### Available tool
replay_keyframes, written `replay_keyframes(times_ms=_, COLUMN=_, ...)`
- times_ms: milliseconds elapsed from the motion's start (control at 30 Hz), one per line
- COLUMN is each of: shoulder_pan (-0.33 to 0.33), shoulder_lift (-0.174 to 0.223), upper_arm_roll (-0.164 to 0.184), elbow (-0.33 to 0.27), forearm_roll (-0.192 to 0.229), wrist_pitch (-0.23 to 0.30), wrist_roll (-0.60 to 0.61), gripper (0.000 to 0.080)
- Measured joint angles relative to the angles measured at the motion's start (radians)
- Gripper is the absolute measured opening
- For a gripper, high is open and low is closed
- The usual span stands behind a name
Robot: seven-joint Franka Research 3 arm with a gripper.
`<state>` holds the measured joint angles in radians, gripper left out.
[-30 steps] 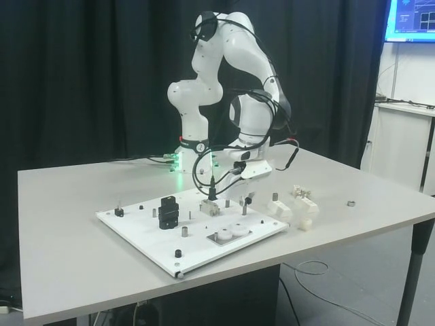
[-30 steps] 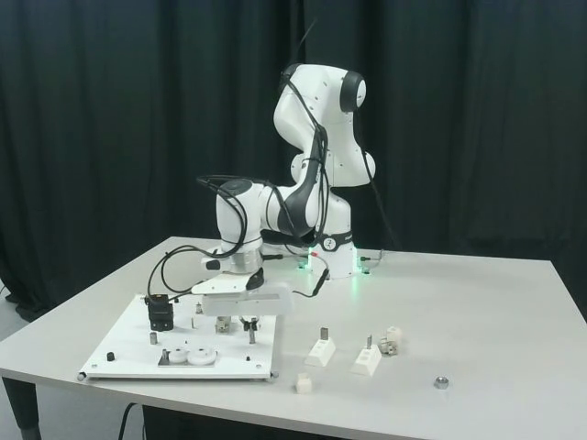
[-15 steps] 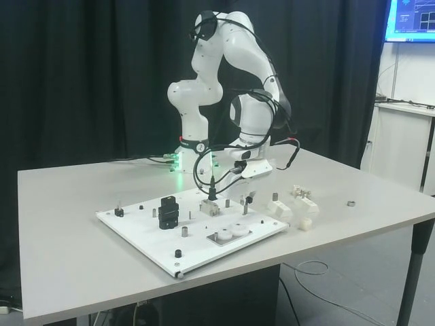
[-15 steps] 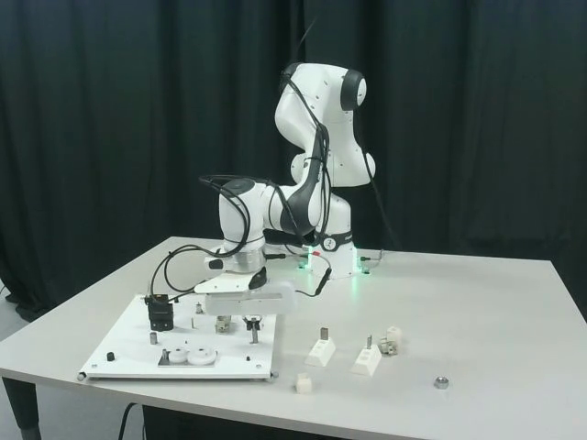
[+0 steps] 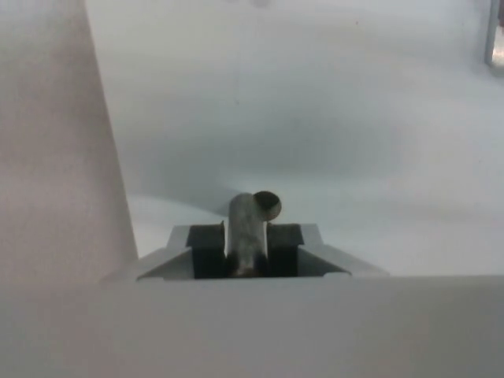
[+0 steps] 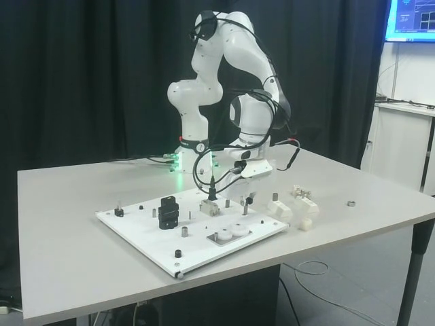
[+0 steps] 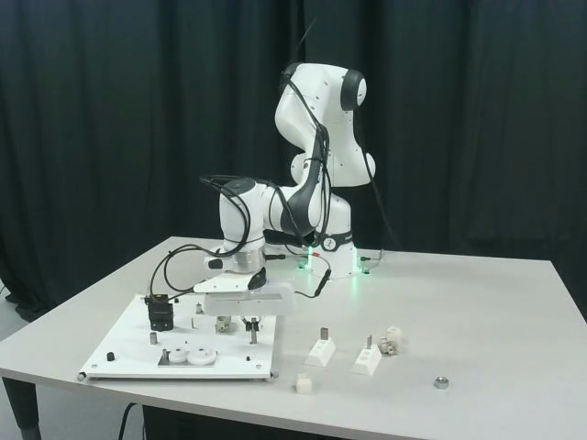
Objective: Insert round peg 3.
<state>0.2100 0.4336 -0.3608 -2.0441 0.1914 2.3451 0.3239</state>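
Right now I see the gripper [image 5: 246, 256] closed on the round peg [image 5: 247, 233], its two black fingers [image 5: 205, 250] pressed against either side of the grey metal rod. From my wrist view, the peg hangs over the white board [image 5: 315, 118], its lower end beside a small dark hole [image 5: 268, 205]; I cannot tell whether the tip has entered it. From the room views, the gripper [image 7: 249, 320] sits low over the white board's [image 7: 119, 339] edge nearest the loose white blocks [image 7: 321, 351]. That board also carries a black fixture [image 7: 160, 313] and two white gears [image 7: 191, 355]. A small ring [image 7: 440, 382] lies well apart on the grey table [image 7: 477, 312].
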Motion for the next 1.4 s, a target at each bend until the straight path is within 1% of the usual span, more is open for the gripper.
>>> replay_keyframes(times_ms=700, shoulder_pan=-0.004, shoulder_lift=0.001, upper_arm_roll=-0.004, elbow=-0.001, forearm_roll=0.000, wrist_pitch=0.008, wrist_roll=0.001, gripper=0.0108)
replay_keyframes(times_ms=1400, shoulder_pan=-0.004, shoulder_lift=0.012, upper_arm_roll=0.002, elbow=-0.024, forearm_roll=0.000, wrist_pitch=0.061, wrist_roll=0.001, gripper=0.0108)
